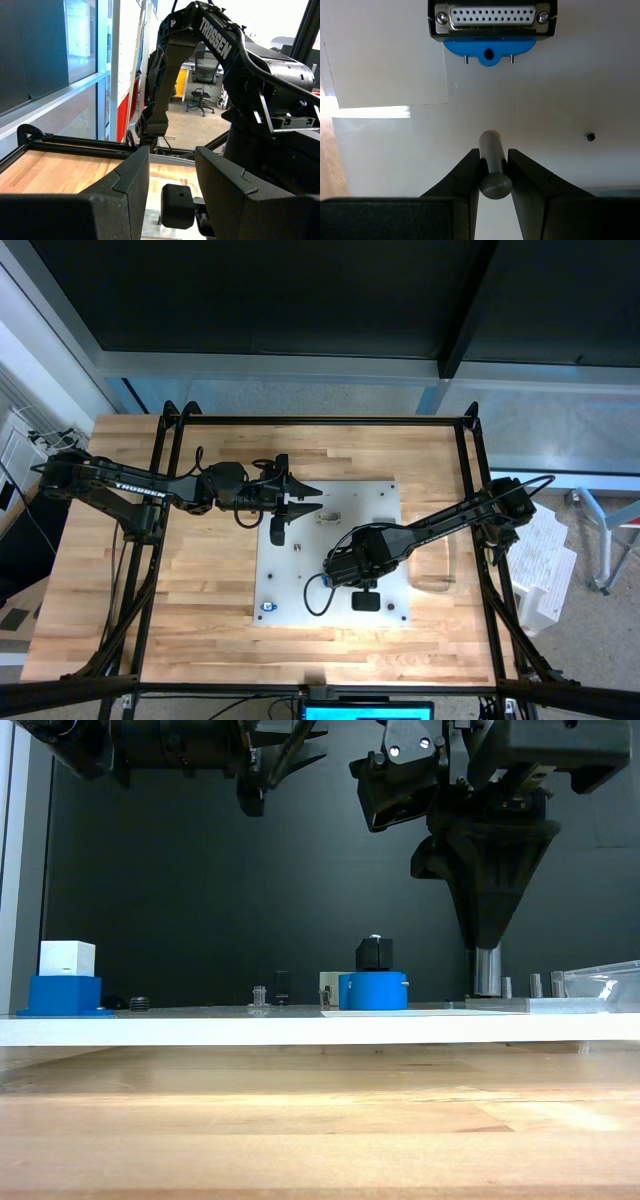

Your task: Pick the 16mm cylinder and install on the taskboard

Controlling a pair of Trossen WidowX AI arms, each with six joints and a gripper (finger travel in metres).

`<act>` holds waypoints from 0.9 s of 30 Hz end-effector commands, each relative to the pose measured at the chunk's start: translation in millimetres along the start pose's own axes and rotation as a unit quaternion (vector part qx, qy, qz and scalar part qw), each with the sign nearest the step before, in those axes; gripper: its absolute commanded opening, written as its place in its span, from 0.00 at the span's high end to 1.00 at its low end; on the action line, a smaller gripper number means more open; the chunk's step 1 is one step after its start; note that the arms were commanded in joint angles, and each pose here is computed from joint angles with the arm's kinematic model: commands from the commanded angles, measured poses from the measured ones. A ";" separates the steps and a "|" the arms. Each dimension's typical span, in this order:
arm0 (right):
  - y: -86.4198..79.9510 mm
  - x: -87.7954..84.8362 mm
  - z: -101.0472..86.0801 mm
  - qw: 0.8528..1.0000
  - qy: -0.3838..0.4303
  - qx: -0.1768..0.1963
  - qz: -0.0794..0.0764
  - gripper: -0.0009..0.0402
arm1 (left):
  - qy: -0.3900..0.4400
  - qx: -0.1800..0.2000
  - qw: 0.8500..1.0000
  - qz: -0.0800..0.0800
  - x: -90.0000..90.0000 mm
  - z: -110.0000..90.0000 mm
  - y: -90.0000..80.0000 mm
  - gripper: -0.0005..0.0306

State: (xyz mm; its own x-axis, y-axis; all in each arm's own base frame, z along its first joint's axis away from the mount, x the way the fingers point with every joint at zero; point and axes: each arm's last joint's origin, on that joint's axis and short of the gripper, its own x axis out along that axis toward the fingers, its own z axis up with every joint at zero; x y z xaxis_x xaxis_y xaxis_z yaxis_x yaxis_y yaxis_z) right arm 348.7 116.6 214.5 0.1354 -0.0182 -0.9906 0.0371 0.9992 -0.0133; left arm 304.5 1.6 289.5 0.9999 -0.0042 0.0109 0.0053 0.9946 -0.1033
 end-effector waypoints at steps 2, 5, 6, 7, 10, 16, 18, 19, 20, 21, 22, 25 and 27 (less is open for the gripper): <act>-0.1 1.3 -0.3 1.000 -0.001 -0.001 -0.001 0.96 | 0.000 0.000 1.000 0.000 0.1 0.0 0.0 0.59; -0.5 3.3 -0.9 1.000 -0.003 -0.001 -0.008 0.96 | 0.000 0.000 1.000 0.000 0.1 0.0 0.1 0.59; -0.5 3.9 -1.1 1.000 -0.002 -0.001 -0.008 0.96 | 0.000 0.000 1.000 0.000 0.1 0.0 0.0 0.59; -0.7 4.4 -1.3 1.000 -0.002 -0.001 -0.008 0.96 | 0.000 0.000 1.000 0.000 0.1 0.0 0.0 0.59; -0.4 5.1 -1.0 1.000 -0.005 -0.001 -0.007 0.96 | 0.000 0.000 1.000 0.000 0.1 0.0 0.1 0.59; 0.1 6.6 -1.9 1.000 -0.001 0.000 0.001 0.96 | 0.000 0.000 1.000 0.000 0.1 0.0 0.0 0.59; 0.0 7.3 -2.1 1.000 -0.001 0.000 0.001 0.96 | 0.000 0.000 1.000 0.000 0.1 0.0 0.1 0.59; -0.1 7.6 -2.4 1.000 0.000 0.000 0.001 0.96 | 0.000 0.000 1.000 0.000 0.1 0.0 0.0 0.59; -0.1 8.0 -2.6 1.000 0.001 0.000 0.001 0.96 | 0.000 0.000 1.000 0.000 0.1 0.0 0.0 0.59; -0.2 8.4 -2.8 1.000 0.001 0.000 0.001 0.96 | 0.000 0.000 1.000 0.000 0.1 0.0 0.0 0.59; -0.2 8.8 -3.0 1.000 0.001 0.000 0.000 0.96 | 0.000 0.000 1.000 0.000 0.1 0.0 0.1 0.59; -0.2 11.3 -3.4 1.000 -0.001 0.000 0.001 0.96 | 0.000 0.000 1.000 0.000 0.2 -0.1 0.1 0.59; -0.1 12.6 -3.2 1.000 -0.005 0.000 0.002 0.96 | 0.000 0.000 1.000 0.000 0.1 0.0 0.1 0.59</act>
State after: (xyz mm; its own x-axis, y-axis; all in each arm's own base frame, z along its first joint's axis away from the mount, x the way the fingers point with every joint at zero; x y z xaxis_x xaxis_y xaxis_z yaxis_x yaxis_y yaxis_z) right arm 346.9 116.2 202.3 0.1394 -0.0156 -0.9901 0.0373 0.9992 -0.0105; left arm 304.5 1.6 289.5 0.9999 -0.0038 0.0109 0.0049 0.9946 -0.1033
